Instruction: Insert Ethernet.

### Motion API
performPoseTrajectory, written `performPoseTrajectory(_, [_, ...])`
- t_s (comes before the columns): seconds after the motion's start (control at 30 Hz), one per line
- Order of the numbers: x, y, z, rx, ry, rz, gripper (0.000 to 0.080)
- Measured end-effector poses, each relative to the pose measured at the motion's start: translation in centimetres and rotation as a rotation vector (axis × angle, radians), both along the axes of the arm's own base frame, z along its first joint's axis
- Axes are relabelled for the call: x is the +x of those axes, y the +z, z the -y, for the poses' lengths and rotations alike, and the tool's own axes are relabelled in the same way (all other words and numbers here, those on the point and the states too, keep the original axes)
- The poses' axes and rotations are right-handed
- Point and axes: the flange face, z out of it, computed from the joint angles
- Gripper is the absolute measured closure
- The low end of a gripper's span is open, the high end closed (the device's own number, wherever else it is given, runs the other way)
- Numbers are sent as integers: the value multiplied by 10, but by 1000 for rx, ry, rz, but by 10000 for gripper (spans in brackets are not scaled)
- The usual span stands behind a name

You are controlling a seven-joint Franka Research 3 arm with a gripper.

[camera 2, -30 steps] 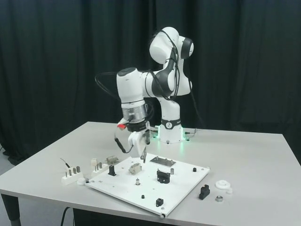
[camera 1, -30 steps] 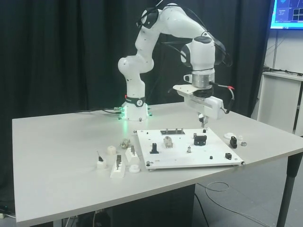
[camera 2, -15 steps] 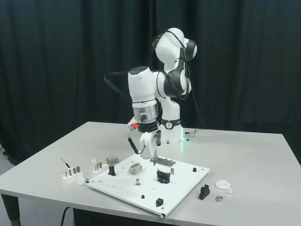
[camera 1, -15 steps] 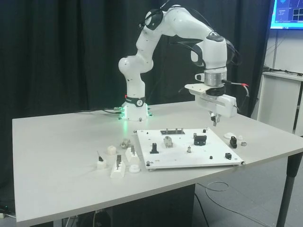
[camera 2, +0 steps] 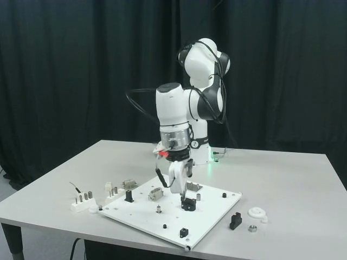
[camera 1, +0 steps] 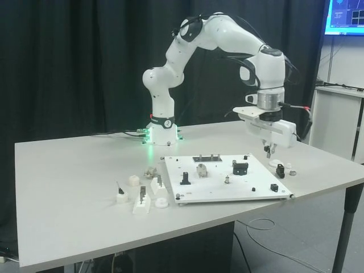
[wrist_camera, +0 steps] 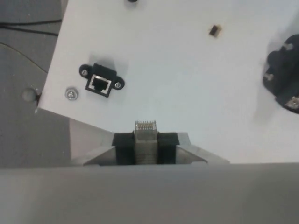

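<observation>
White arm's pincer [wrist_camera: 145, 145] clamps a clear plastic Ethernet plug [wrist_camera: 145, 133] above the white board [wrist_camera: 187, 84]; line it squarely over the black socket [wrist_camera: 100, 83] nearby before lowering.

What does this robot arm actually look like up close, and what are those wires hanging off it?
The arm is white, built of rounded, bulging segments with black rings at the joints. Black cables loop loosely along it down to the wrist. Its base glows green where it is bolted to the grey table. The gripper is a white block with two small black fingers.
</observation>
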Motion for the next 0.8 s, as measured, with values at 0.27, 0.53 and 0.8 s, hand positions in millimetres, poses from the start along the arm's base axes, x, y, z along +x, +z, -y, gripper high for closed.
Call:
performPoseTrajectory(0.27, [8, -9, -6, -6, -10, -1, 706])
performPoseTrajectory(0.53, [12, -16, -9, -16, -28, -5, 706])
performPoseTrajectory(0.8, [15, -24, -8, -10, -72, -12, 706])
